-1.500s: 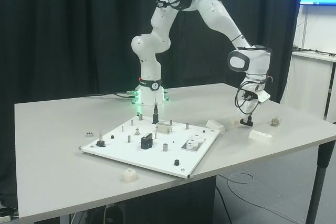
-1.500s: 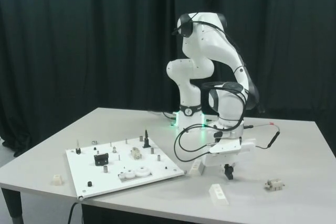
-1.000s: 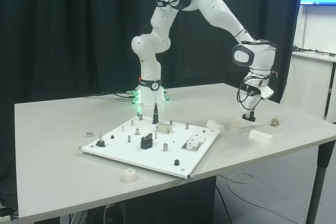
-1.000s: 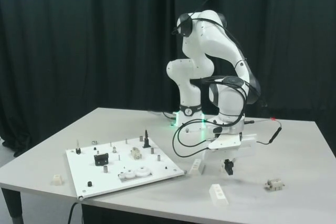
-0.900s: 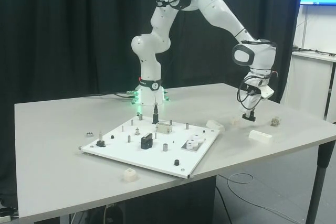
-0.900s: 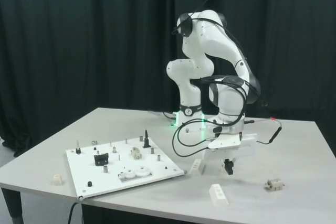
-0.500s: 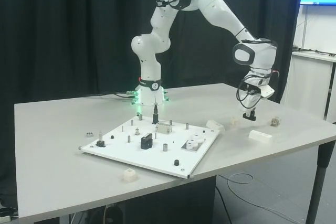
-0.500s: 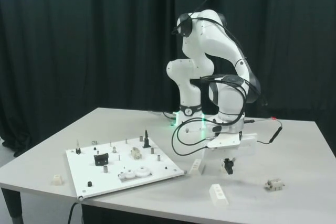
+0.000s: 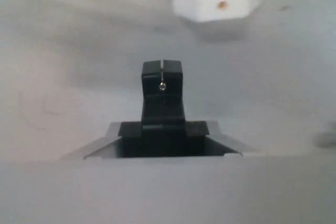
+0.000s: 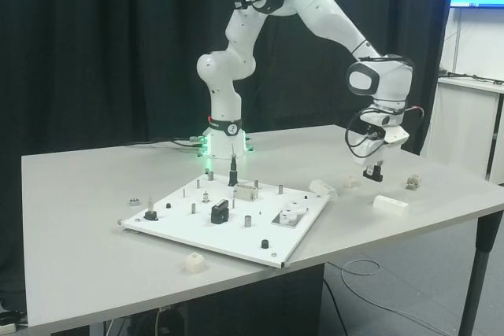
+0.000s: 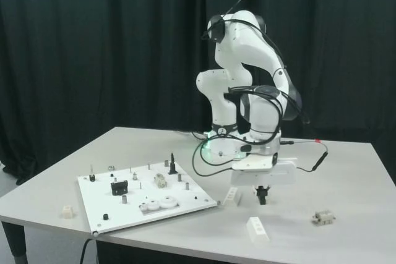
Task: Insert D-SUB.
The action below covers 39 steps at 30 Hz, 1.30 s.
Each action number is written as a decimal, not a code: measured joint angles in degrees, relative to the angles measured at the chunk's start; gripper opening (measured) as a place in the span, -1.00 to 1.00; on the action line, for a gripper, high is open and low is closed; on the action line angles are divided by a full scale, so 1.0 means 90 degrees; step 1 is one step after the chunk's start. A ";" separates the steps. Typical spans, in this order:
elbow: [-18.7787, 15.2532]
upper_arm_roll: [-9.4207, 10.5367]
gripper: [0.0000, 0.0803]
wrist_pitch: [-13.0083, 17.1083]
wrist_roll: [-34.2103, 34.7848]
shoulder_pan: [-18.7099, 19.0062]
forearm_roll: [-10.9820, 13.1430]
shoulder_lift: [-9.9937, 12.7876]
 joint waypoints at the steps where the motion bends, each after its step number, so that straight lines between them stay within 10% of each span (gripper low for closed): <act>1: 0.0006 -0.0047 -0.62 0.0000 0.0038 -0.0001 -0.0002 -0.0011; 23: 0.0107 -0.1510 -0.62 -0.0069 0.0432 -0.0056 -0.0456 -0.0401; 39: 0.0107 -0.1566 -0.62 -0.0081 0.0112 -0.1097 -0.0863 -0.0598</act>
